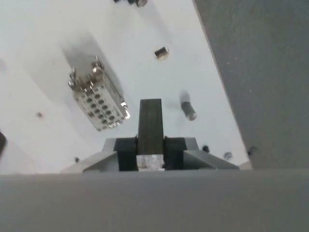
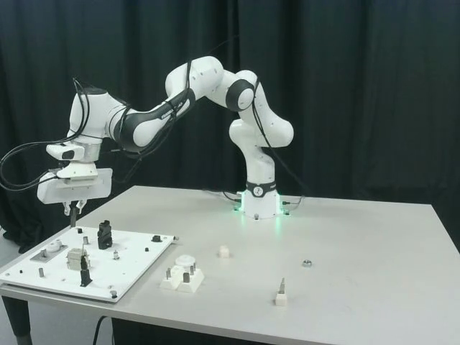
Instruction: Insert square peg 3.
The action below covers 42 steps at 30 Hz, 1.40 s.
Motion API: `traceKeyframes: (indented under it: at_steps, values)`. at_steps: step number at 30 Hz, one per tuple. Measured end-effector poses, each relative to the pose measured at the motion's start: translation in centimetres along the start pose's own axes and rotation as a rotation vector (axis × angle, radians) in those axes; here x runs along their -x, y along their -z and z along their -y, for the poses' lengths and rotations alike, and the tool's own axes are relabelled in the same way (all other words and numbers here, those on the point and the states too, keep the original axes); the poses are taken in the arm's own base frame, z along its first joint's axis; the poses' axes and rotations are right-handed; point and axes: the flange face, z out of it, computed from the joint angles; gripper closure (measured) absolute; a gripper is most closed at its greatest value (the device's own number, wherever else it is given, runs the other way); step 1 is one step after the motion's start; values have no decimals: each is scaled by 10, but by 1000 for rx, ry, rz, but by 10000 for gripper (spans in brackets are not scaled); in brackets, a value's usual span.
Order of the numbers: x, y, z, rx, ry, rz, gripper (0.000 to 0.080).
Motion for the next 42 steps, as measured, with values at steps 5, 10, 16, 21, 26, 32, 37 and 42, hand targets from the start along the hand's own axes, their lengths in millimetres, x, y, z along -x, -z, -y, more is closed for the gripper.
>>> traceKeyframes:
  at_steps: [5,10,16,21,26,32,37,42]
  values:
    - [1,-4,-7,11,86,7,691]
    - [2,-7,-11,21,138,15,691]
    - [2,-11,-18,36,164,25,691]
    - [3,-16,-23,41,242,28,691]
    - [3,-22,-27,36,276,20,691]
    - [4,-30,-30,28,303,12,691]
    - [3,-35,-31,23,310,11,691]
    - [2,-41,-30,14,338,10,691]
